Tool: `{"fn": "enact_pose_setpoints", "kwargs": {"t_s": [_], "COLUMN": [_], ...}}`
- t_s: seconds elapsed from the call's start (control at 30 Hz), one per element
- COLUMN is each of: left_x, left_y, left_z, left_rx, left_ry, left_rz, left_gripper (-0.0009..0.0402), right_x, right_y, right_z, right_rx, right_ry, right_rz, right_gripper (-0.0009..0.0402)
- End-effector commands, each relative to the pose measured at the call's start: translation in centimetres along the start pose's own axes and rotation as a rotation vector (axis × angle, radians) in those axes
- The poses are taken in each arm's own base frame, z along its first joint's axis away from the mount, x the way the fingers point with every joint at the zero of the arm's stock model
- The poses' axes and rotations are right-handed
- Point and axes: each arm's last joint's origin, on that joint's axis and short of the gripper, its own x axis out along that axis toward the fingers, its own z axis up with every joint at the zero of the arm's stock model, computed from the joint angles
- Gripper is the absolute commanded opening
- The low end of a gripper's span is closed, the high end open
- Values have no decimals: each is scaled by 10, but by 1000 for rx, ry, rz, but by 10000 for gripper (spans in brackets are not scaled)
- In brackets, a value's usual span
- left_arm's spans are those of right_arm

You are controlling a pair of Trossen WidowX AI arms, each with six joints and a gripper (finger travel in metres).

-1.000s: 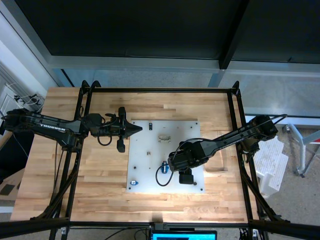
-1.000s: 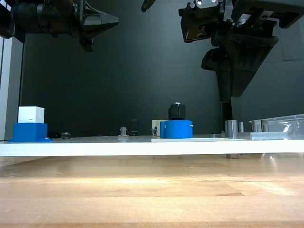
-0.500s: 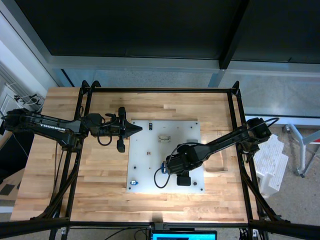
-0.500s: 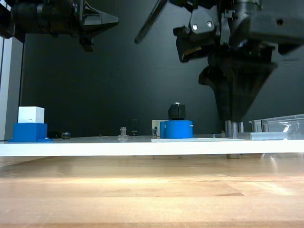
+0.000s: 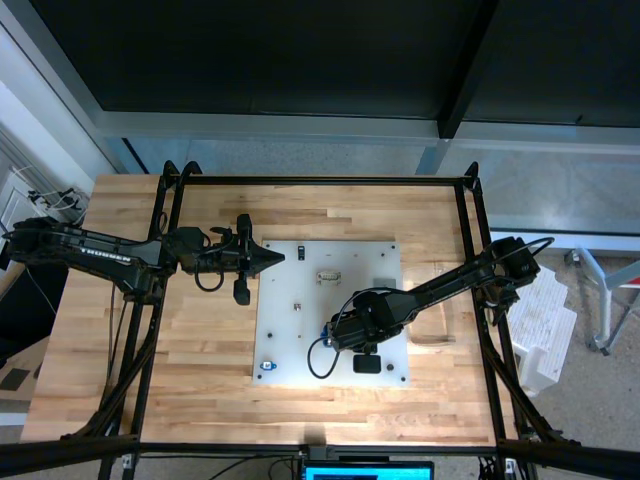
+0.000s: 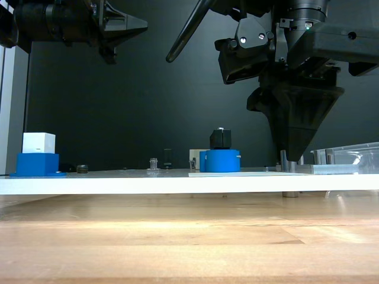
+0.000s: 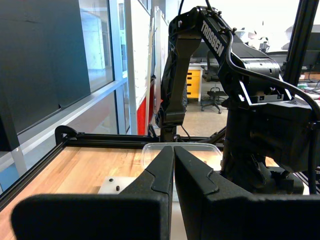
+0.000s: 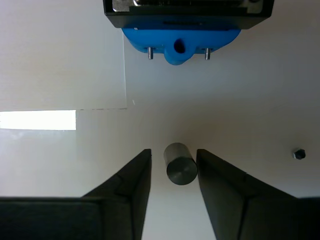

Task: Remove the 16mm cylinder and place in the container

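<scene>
Both arms are built of matt black links. White TROSSEN lettering (image 5: 104,256) is carried along the left arm (image 5: 60,240), and a black cable loop (image 5: 207,279) is hung below its wrist. The left gripper (image 5: 276,257), beside the white board (image 5: 285,345), is formed of tapering black fingers. The right gripper (image 6: 290,155), over that board, is a black wedge; silver screws (image 6: 243,41) and a small green light (image 6: 307,25) are seen above it.

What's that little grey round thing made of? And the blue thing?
The 16mm cylinder looks like metal: dull silvery-grey with a soft sheen on its end. The blue part looks like matte plastic, probably. The right gripper is open on either side of the cylinder, not touching; the left gripper is shut, raised off to the left.
</scene>
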Motion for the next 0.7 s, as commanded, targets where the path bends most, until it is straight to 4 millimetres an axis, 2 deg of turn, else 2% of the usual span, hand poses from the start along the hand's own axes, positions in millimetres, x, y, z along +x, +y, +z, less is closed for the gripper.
{"fn": "enact_pose_setpoints", "kwargs": {"t_s": [0.03, 0.37, 0.7], "left_x": [0, 0, 0], "left_y": [0, 0, 0], "left_z": [0, 0, 0], "left_rx": [0, 0, 0], "left_ry": [-1, -1, 0], "left_rz": [0, 0, 0], "left_gripper": [0, 0, 0], "right_x": [0, -6, -42], "right_y": [0, -1, -7], "right_z": [0, -1, -6], "right_rx": [1, 2, 10], "right_ry": [3, -10, -85], "right_rz": [-1, 5, 32], "right_gripper": [79, 18, 11]}}
